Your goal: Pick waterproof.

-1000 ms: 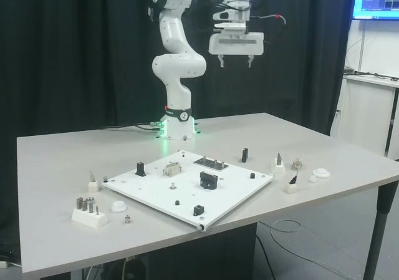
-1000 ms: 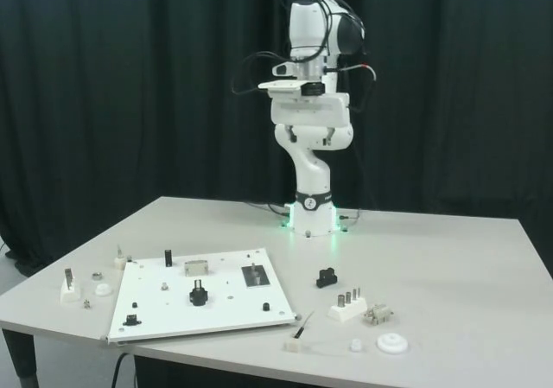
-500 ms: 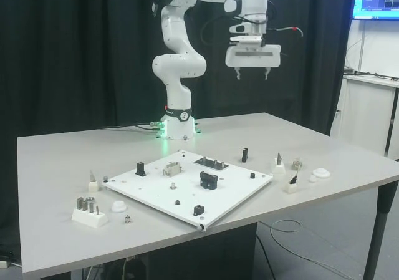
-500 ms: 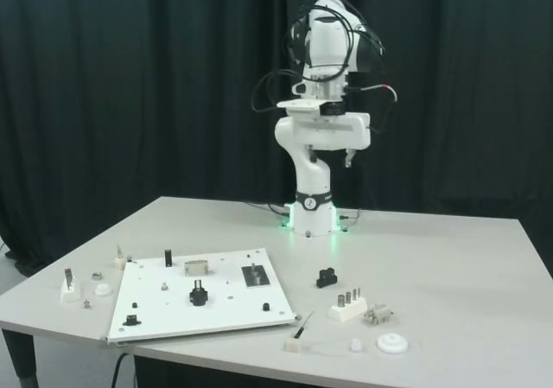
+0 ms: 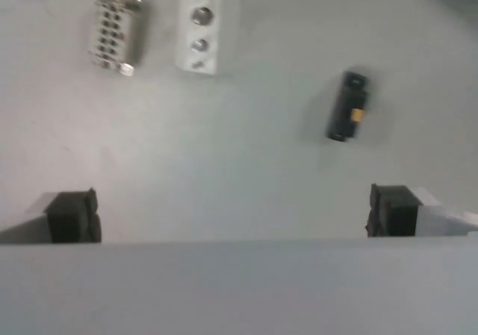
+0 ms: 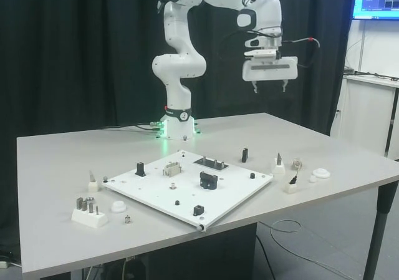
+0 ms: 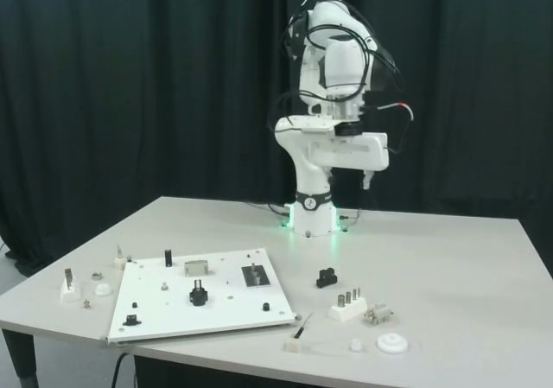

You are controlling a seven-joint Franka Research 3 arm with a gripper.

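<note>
Several small parts to choose from on the grey desk (image 6: 62, 161), beside the white board (image 6: 243, 189). Hanging high above them with the claw (image 6: 269, 85) released: fingertips wide apart in the wrist view, nothing between them. Not yet descending onto anything, as far as can be judged.

Probably aiming for the grey many-pinned connector (image 5: 113, 31), taken here to be the waterproof piece, though hard to confirm from this height. Lying flat on the bare desk just beside the white block with upright pegs (image 5: 199, 23), apart from it, and well apart from the small black part (image 5: 347, 105).

Likely to handle as a rigid, light body: metal-looking shell, no give, fairly slick on its flanks, and liable to skid or twist on the desk if nudged off centre. Pin face best left untouched.

Best taken across the two long side walls, at mid-length, with the fingers lined up square to the long axis. Worth approaching straight down to keep the finger on the block's side clear of the pegs. Firm closing needed, given the smooth shell.
</note>
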